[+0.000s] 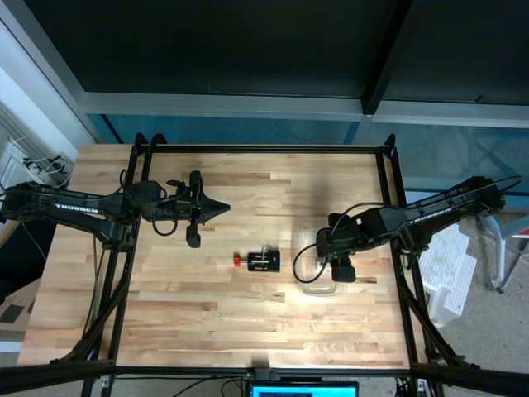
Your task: Pick the rca connector and install on the hub
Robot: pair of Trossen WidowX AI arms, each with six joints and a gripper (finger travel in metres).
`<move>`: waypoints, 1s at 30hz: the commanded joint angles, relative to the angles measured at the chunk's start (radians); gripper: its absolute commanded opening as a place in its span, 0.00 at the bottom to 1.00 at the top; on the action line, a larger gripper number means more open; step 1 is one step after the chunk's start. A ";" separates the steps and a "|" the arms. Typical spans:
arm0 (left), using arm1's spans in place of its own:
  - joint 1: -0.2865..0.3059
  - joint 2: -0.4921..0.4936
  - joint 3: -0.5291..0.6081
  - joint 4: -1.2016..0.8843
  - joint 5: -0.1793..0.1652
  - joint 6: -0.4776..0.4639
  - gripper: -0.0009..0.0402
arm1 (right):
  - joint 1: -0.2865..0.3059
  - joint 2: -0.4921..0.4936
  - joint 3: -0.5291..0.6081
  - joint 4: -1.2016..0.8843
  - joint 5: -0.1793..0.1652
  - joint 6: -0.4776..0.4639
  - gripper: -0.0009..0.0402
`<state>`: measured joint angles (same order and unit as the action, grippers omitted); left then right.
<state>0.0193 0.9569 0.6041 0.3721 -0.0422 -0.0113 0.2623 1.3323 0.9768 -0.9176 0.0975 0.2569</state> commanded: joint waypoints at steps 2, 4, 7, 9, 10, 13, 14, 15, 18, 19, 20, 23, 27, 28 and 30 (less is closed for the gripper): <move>0.000 0.000 0.000 0.000 0.000 0.000 0.02 | 0.013 0.017 -0.012 0.005 -0.001 0.024 0.51; 0.000 0.000 0.000 0.000 0.000 0.000 0.02 | 0.018 0.031 -0.013 0.010 0.000 0.024 0.51; 0.000 0.000 0.000 0.000 0.000 0.000 0.02 | 0.022 0.052 -0.016 0.027 0.000 0.028 0.51; 0.000 0.000 0.000 0.000 0.000 0.000 0.02 | 0.024 0.065 -0.024 0.043 0.000 0.027 0.51; 0.000 0.000 0.000 0.000 0.000 0.000 0.02 | 0.024 0.069 -0.029 0.053 0.000 0.027 0.51; 0.000 0.000 0.000 0.000 0.000 0.000 0.02 | 0.027 0.084 -0.052 0.096 -0.001 0.037 0.51; 0.000 0.000 0.000 0.000 0.000 0.000 0.02 | 0.028 0.084 -0.060 0.108 -0.001 0.045 0.51; 0.000 0.000 0.000 0.000 0.000 0.000 0.02 | 0.030 0.084 -0.069 0.120 0.000 0.051 0.51; 0.000 0.000 0.000 0.000 0.000 0.000 0.02 | 0.032 0.091 -0.087 0.147 0.000 0.053 0.51; 0.000 0.000 0.000 0.000 0.000 0.000 0.02 | 0.033 0.097 -0.087 0.150 0.006 0.053 0.50; 0.000 0.000 0.000 0.000 0.000 0.000 0.02 | 0.033 0.101 -0.087 0.151 0.007 0.053 0.50; 0.000 0.000 0.000 0.000 0.000 0.000 0.02 | 0.035 0.121 -0.088 0.162 0.007 0.049 0.48; 0.000 0.000 0.000 0.000 0.000 0.000 0.02 | 0.037 0.140 -0.093 0.184 0.007 0.049 0.46; 0.000 0.000 0.000 0.000 0.000 0.000 0.02 | 0.037 0.146 -0.093 0.186 0.007 0.049 0.46; 0.000 0.000 0.000 0.000 0.000 0.000 0.02 | 0.039 0.152 -0.096 0.193 0.006 0.050 0.45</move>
